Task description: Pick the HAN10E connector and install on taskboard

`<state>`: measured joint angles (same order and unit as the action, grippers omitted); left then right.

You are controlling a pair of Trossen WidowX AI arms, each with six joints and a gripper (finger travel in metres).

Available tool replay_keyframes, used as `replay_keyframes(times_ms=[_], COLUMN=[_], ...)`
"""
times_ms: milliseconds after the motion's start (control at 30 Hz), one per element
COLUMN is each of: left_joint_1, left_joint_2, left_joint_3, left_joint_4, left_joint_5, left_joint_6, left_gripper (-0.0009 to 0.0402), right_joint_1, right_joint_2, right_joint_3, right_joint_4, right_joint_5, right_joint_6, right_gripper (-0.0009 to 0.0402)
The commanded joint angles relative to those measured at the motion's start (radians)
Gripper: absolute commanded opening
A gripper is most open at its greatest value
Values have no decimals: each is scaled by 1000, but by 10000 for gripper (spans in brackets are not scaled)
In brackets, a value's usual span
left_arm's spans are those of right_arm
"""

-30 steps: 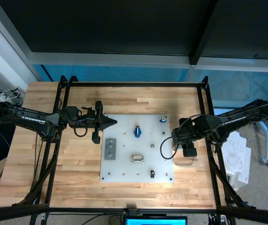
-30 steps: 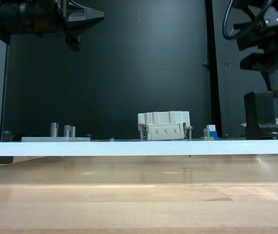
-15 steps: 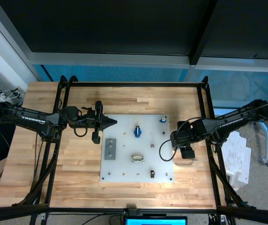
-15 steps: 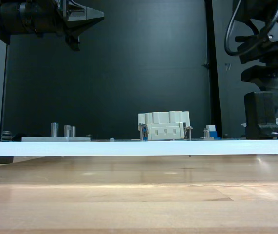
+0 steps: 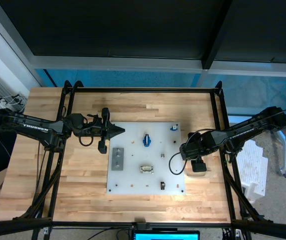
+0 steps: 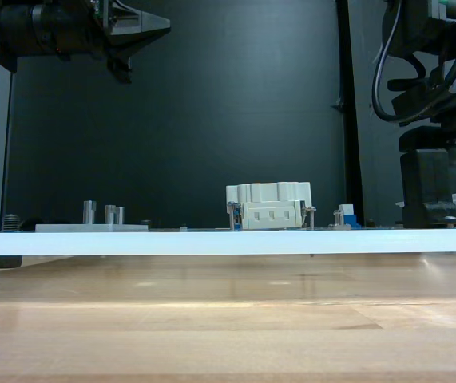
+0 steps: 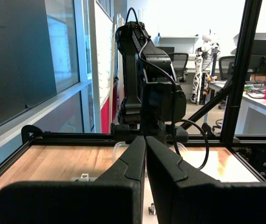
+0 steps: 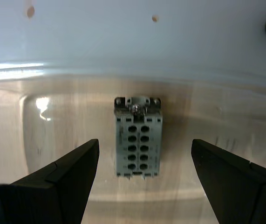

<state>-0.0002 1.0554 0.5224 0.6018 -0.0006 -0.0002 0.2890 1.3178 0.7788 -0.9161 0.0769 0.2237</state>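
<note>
Right gripper (image 8: 143,148) – fingers spread wide, one to each side of the HAN10E connector (image 8: 138,136) | connector lies in a clear tray (image 8: 35,121) on the table, just off the taskboard (image 5: 130,182) right edge | left gripper (image 7: 145,142) – closed, empty, high by the board's far-left corner

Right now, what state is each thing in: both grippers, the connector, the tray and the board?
Left gripper: shut, empty, high over the taskboard's far left corner.
Right gripper: open, low over the clear tray, fingers either side of the connector.
HAN10E connector: lying flat in the clear tray, ungripped, off the board.
Taskboard: flat on the table, a beige housing standing on it.
</note>
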Motion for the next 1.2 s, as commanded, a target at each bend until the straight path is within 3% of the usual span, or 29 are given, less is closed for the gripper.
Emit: replay_keyframes(times_ms=[33, 733, 933, 1200], left_joint_1=[0, 0, 0, 0], left_joint_2=[0, 0, 0, 0], left_joint_3=[0, 0, 0, 0], left_joint_4=[0, 0, 0, 0], left_joint_5=[0, 0, 0, 0], left_joint_6=[0, 0, 0, 0], left_gripper=[1, 1, 1, 1], right_joint_1=[1, 6, 5, 5], right_joint_2=[1, 45, 45, 45], right_joint_3=[-14, -84, -85, -84], right_joint_4=[7, 118, 119, 121], right_joint_5=[1, -17, -17, -17], right_joint_6=[0, 2, 2, 3], right_gripper=[277, 270, 241, 170])
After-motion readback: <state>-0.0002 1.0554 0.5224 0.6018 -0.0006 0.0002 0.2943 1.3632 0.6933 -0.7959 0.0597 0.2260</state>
